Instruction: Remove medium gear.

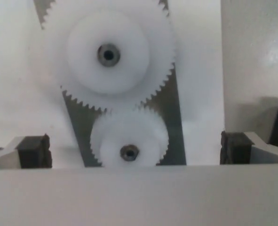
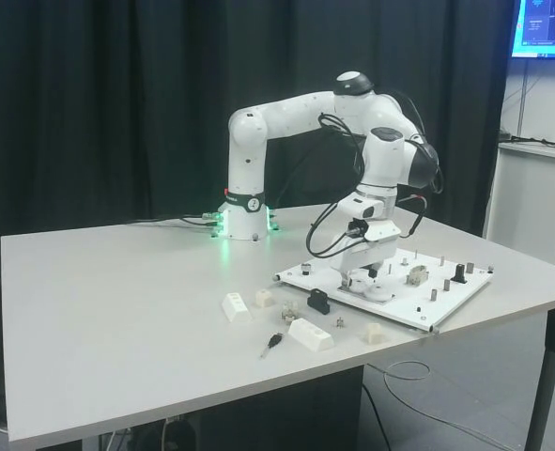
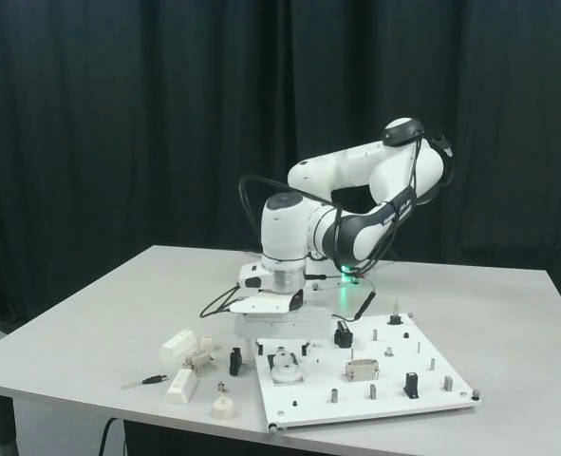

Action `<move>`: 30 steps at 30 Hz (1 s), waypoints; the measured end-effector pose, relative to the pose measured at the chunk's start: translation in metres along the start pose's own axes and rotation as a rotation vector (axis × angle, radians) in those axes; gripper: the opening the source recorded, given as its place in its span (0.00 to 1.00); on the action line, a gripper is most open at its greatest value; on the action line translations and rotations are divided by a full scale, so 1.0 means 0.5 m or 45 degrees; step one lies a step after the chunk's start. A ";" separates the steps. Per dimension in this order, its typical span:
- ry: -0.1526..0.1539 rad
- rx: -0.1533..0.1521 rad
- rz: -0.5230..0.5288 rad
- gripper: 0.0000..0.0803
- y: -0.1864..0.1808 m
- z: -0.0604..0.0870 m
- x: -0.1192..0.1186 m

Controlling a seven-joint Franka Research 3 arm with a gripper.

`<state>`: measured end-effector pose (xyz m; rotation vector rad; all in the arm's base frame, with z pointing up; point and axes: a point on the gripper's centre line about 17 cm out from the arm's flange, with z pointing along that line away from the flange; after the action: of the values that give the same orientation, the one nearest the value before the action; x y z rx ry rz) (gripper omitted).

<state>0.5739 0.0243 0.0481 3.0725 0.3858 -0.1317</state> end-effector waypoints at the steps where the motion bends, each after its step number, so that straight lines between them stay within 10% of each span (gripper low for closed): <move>1: -0.001 0.000 0.000 1.00 -0.002 0.001 -0.002; 30: 0.039 -0.026 0.003 1.00 -0.015 0.033 -0.003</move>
<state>0.5693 0.0301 0.0315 3.0583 0.3824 -0.0798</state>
